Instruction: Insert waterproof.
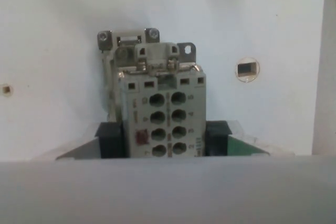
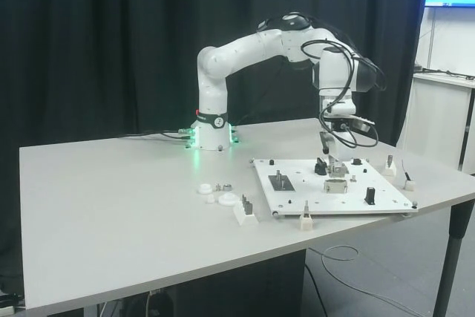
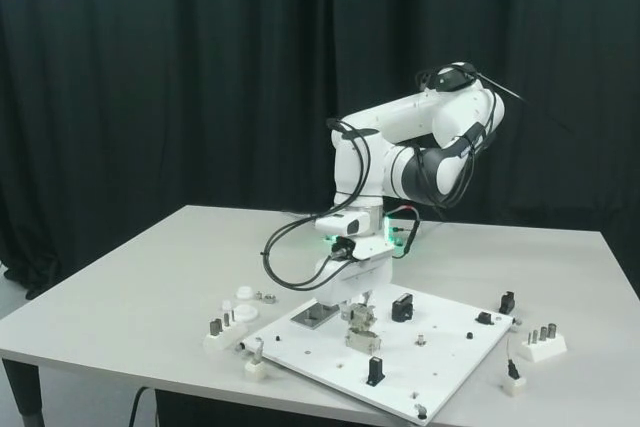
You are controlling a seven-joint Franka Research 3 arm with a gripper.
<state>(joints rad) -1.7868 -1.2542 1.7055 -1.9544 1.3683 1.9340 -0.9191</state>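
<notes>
The waterproof connector [image 1: 160, 114] was the thing to watch here, a grey block with two columns of round sockets on its face, and it sat clamped between the gripper's [image 1: 164, 139] two black fingers [image 1: 111, 139], which were closed in tight against both of its sides. In the wrist view it hung right over its metal-latched housing [image 1: 126, 43] on the white board [image 1: 52, 51], so close that whether they touched couldn't be told.

Going by size: the grey table [image 2: 111, 206] took up most of the scene, with the white Franka arm [image 2: 245, 50] bolted near its back edge, green light glowing around the base [image 2: 209, 135]. The arm reached out and down over the white board, which lay flat near the table's front corner.

On that board stood a few small black fixtures [image 3: 403, 307], well apart from each other. Just off the board's edge, on the bare table, were some white round parts [image 2: 210, 192] and a small white block holding pegs [image 2: 245, 213].
</notes>
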